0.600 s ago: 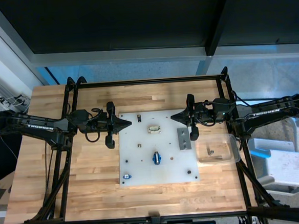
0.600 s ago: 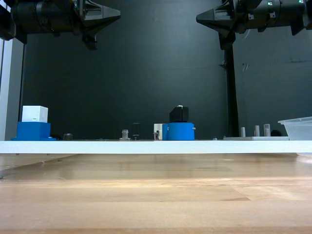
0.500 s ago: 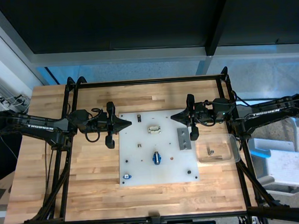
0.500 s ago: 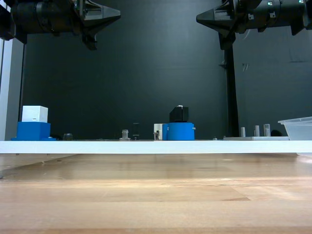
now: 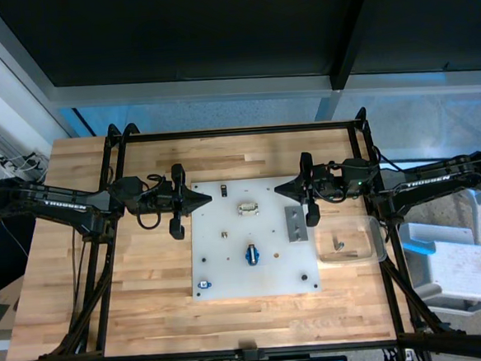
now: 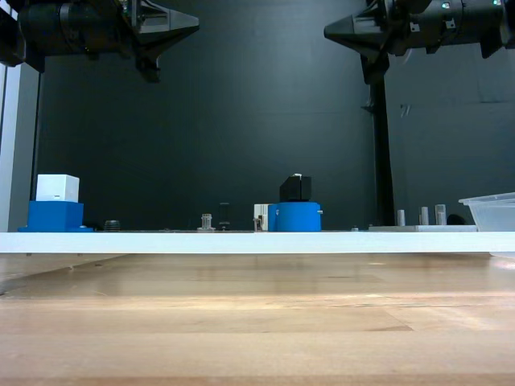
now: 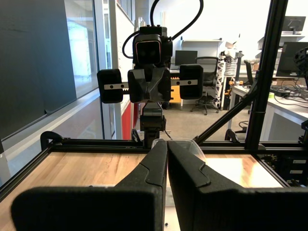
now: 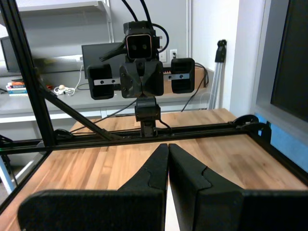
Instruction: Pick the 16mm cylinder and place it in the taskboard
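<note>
the right tool (image 8: pixel 168 146) has its two black fingers pressed together, only a thin seam between them, pinching nothing. it hangs high above the far right part of the white board (image 5: pixel 230 268), its tip pointing inward toward the middle. the grey block (image 5: pixel 296 223) lies on the board below the tool, a little nearer the camera. the metal peg (image 5: pixel 338 243) is not at the tool: it lies in the clear tray (image 5: pixel 353 260), which sits on the counter (image 5: pixel 145 294) just beside the board's right edge. seen from above, the peg is off to the right of the right tool's tip and nearer the camera, down at counter level and well apart from the fingers. across the board, the left tool (image 7: pixel 167 144) also has its fingers pressed together on nothing. it hangs high over the board's far left edge and points inward, so the two tips face each other with a wide gap between them. in the low view both tips sit at about the same height, well clear of everything on the board. the blue fitting (image 5: pixel 251 254) stands upright near the board's middle, between the two tools and nearer the camera.
</note>
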`<state>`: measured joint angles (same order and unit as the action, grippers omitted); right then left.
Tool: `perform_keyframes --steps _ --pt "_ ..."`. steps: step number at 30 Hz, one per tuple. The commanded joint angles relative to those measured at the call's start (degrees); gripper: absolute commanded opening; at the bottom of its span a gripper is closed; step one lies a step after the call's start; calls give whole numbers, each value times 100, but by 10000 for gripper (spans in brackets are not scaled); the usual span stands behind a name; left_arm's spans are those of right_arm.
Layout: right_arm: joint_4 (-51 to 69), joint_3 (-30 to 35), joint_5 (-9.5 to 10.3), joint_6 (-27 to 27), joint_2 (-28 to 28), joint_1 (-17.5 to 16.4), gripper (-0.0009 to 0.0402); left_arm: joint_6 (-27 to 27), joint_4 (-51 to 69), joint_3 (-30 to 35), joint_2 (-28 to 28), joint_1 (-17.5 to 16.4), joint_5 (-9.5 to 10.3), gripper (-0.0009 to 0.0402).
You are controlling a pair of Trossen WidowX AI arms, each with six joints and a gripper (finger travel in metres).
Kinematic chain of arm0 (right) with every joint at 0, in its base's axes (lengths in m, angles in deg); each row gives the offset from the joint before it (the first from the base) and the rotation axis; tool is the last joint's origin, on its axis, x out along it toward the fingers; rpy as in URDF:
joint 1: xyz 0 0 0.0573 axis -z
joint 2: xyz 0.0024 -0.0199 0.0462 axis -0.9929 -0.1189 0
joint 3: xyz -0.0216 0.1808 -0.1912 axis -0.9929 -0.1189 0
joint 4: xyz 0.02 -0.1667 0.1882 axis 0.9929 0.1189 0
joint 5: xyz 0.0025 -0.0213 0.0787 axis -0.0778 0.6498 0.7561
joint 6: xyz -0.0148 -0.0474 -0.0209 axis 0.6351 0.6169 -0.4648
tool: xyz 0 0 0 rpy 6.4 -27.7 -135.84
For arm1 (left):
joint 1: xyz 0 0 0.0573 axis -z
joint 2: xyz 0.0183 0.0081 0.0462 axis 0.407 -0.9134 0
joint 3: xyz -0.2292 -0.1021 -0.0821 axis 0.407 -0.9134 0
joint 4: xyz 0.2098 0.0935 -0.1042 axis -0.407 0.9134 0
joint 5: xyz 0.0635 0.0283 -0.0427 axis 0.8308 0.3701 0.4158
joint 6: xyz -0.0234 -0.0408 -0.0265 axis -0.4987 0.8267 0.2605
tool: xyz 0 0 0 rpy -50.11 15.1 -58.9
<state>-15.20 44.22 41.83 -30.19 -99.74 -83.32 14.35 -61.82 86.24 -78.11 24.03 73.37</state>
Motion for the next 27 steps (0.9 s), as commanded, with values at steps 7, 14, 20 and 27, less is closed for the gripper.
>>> perform_keyframes --steps 7,14,20,27 --pt "2669 1099 -2 -24 -13 -13 0 0 0 0 -2 0 0 0" --pt "4970 2094 -4 -61 -13 -55 0 -2 0 0 -2 0 0 0" --pt "6758 2905 13 -260 -81 -76 0 -2 0 0 -2 0 0 0" --pt "8037 3263 170 -518 -81 -125 0 -2 0 0 -2 0 0 0"
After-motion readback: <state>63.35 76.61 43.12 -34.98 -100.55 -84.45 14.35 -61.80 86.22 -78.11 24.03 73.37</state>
